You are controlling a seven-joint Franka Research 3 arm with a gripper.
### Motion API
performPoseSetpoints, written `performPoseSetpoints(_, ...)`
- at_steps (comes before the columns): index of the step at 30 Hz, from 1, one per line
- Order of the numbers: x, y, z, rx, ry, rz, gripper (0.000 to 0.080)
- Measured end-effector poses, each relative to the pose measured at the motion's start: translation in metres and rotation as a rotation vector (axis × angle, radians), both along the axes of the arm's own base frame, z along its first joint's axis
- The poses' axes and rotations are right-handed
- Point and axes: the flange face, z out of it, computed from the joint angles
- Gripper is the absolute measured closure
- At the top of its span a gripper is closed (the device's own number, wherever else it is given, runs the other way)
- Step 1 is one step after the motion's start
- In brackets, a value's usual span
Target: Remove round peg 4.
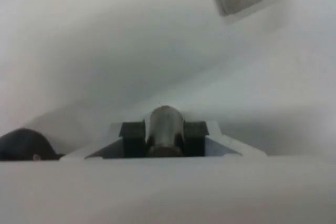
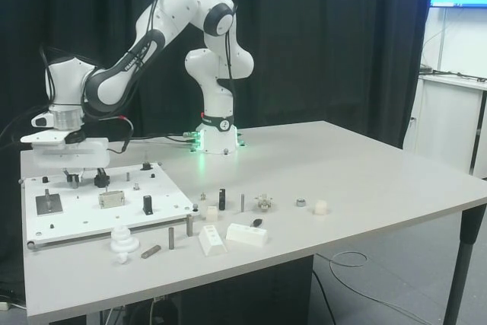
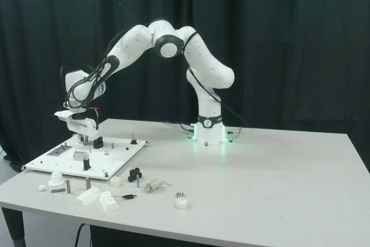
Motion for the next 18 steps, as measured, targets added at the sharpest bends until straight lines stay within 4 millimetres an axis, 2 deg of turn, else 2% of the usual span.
performPoseSetpoints(18, 0.002, -0.001, 0.036, -0.003, -0.023, 0.027, 0.0652)
